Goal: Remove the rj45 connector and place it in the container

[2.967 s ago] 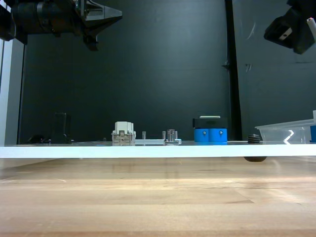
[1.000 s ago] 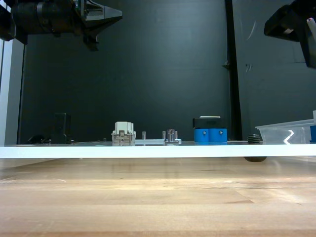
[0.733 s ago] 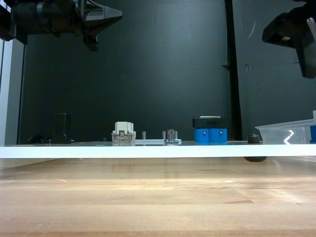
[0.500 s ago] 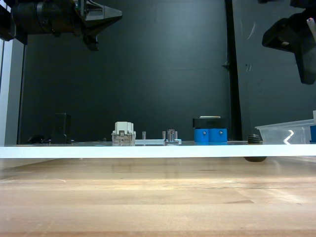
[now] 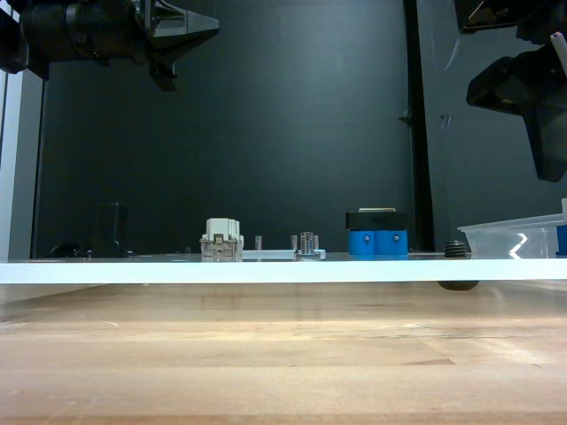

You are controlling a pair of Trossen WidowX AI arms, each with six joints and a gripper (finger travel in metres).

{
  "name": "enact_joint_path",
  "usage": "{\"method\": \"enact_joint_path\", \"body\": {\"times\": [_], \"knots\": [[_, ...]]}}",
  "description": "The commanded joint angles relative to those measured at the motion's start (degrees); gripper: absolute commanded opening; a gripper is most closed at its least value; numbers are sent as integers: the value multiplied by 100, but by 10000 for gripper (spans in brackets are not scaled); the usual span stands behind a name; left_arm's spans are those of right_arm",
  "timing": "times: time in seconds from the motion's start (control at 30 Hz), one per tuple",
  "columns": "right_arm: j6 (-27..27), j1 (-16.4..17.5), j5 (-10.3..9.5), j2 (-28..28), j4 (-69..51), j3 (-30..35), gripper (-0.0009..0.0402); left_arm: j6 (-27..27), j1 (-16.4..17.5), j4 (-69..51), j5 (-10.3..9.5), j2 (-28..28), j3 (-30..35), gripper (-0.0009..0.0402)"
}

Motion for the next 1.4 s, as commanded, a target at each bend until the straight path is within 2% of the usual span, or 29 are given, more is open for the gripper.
{"method": "enact_joint_path", "body": {"times": [0.03,0.7,1.03,1.4], "knots": [[-11,-35,4,20,-20,-22,171,0,0,2,0,2,0,1],[-7,-72,7,20,122,-179,170,0,2,2,0,0,0,1],[-2,-83,31,20,140,-205,132,0,0,2,0,2,0,1],[0,-83,4,20,289,-286,125,0,0,2,0,0,0,1]]}}
